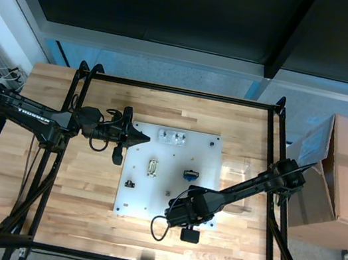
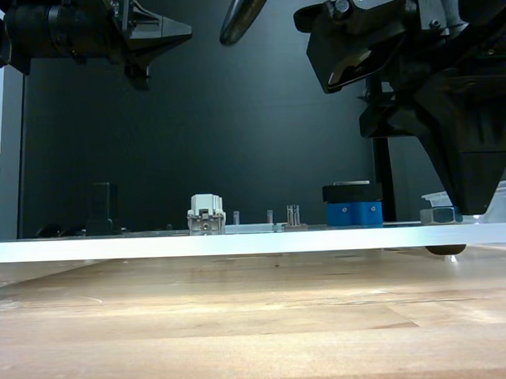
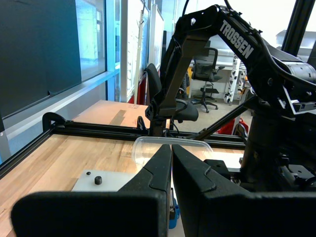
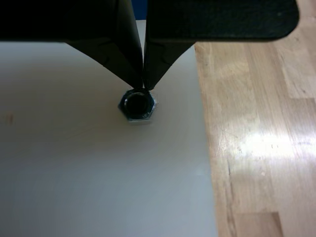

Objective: Unfasten the M12 nut and place it in the container

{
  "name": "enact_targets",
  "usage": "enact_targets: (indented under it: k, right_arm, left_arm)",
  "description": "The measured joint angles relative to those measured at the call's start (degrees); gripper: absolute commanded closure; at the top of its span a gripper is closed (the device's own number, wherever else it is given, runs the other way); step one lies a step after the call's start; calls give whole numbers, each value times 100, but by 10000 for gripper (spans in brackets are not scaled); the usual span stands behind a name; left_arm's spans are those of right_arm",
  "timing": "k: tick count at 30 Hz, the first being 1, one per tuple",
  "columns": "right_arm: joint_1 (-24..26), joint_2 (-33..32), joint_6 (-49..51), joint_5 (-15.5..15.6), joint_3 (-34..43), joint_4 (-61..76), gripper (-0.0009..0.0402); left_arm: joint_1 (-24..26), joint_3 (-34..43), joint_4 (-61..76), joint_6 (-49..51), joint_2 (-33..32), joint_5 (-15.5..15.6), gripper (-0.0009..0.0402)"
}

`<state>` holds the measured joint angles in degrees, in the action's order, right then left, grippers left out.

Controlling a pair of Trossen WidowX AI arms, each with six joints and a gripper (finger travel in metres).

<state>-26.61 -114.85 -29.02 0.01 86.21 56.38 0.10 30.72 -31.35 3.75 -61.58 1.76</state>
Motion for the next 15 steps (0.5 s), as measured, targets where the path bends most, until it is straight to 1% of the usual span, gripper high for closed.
enact_targets:
  k: [7,12,15]
  right_arm:
    - [4,0,0,-20,0,2,394]
    - [4,0,0,-24,0,2,391]
    - [0,37,-28,37,0,9,391]
  left_arm:
    - [0,0,0,2,0,0,393]
    - [0,0,0,2,0,0,393]
    - [0,-2,0,2,0,0,393]
